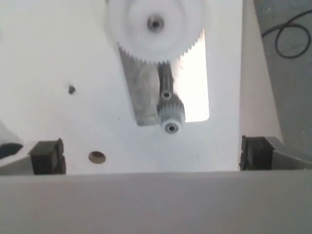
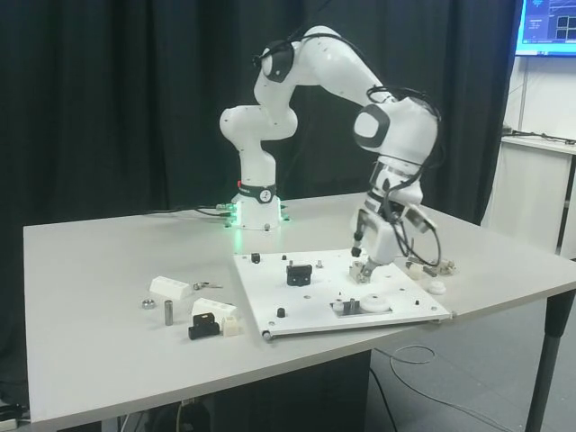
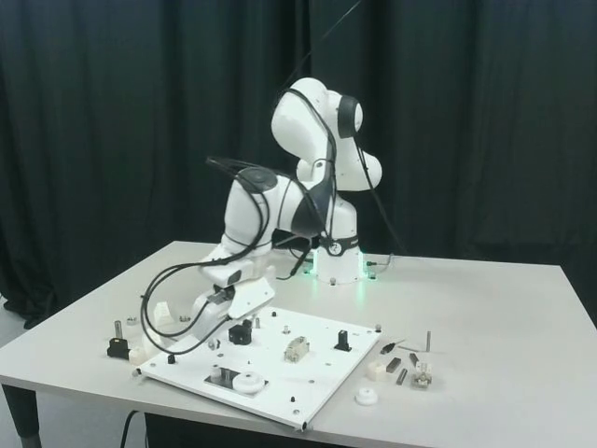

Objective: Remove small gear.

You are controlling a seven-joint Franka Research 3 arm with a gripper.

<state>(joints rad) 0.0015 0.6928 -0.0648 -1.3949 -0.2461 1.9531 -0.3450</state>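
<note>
In the wrist view the small gear [image 1: 171,115] sits on a shaft at the end of a grey mount [image 1: 146,97], meshed below a large white gear [image 1: 156,24]. Both stand on the white board [image 1: 58,58]. My gripper [image 1: 151,156] is open, its two black fingertips [image 1: 47,156] far apart with nothing between them, and it hangs above the board, short of the small gear. In the room views the gripper [image 2: 364,263] [image 3: 222,313] hovers over the board [image 2: 297,306] [image 3: 312,378], just behind the large gear [image 2: 374,303] [image 3: 248,383] near the board's front edge.
A black bracket [image 2: 297,273] and small pegs stand on the board. White blocks [image 2: 169,286] and a black-and-white part [image 2: 214,319] lie on the table beside it. A loose white gear [image 3: 366,396] and small tools [image 3: 410,359] lie on the other side. A black cable [image 1: 292,34] runs nearby.
</note>
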